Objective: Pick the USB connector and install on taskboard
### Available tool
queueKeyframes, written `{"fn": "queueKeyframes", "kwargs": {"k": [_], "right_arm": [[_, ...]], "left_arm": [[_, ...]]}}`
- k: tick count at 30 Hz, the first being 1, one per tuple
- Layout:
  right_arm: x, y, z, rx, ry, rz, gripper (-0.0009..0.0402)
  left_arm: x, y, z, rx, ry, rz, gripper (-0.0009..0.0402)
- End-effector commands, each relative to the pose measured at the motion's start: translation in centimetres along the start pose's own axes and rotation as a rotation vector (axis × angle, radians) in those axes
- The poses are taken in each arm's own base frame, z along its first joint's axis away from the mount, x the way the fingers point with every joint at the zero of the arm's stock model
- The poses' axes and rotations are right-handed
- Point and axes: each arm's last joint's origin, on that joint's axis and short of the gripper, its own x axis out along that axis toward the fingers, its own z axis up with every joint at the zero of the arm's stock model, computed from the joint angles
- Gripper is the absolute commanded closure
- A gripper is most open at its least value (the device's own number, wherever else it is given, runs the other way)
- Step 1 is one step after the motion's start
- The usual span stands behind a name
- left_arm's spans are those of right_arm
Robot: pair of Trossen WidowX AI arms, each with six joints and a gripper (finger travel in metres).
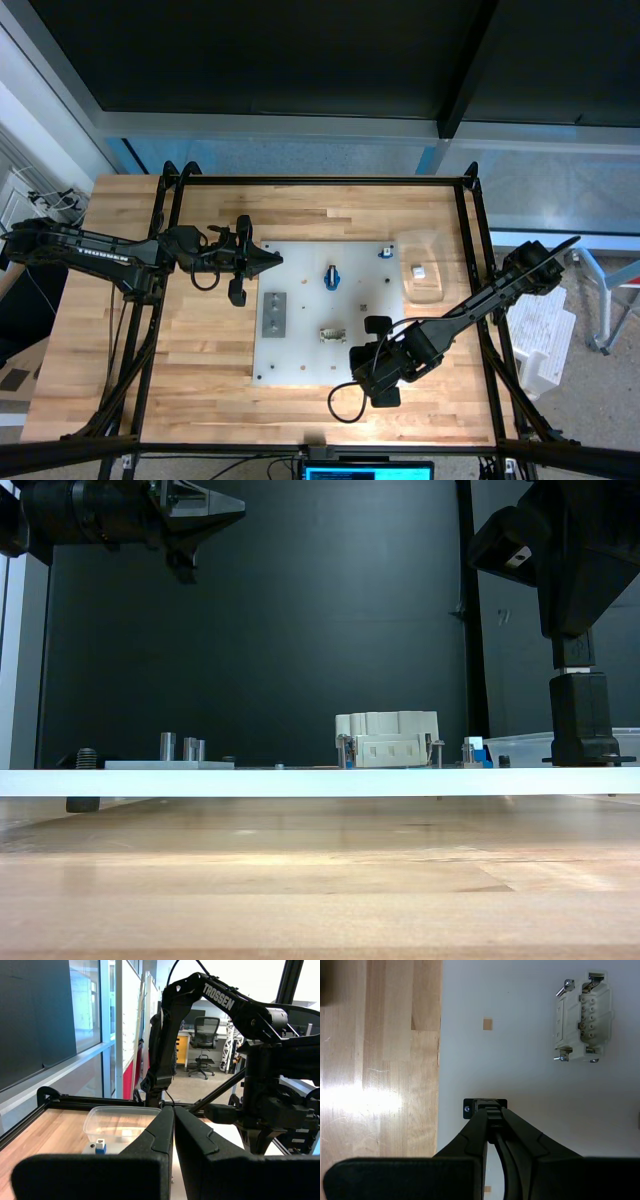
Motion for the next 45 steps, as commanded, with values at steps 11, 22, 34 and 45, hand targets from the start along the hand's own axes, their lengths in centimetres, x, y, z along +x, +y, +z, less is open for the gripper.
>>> {"fn": "queueKeyframes", "kwargs": {"k": [11, 22, 34, 45], "right_arm": [[-0.4, -0.1, 0.0, 0.003, -0.012, 0.009, 0.0366], [-0.9, -0.1, 0.0, 0.006, -0.025, 0.014, 0.0265], [-3.8, -0.9, -0.3, 0.021, -0.069, 0.039, 0.0192], [-7.7, -2.3, -1.2, -0.002, -0.119, 0.064, 0.021]], "left_arm": [[0.0, 0.0, 0.0, 0.0, 0.0, 0.0, 0.0393], [0.0, 0.0, 0.0, 0.0, 0.0, 0.0, 0.0393], [0.0, 0.0, 0.0, 0.0, 0.0, 0.0, 0.0393], [0.0, 0.0, 0.0, 0.0, 0.0, 0.0, 0.0393]]}}
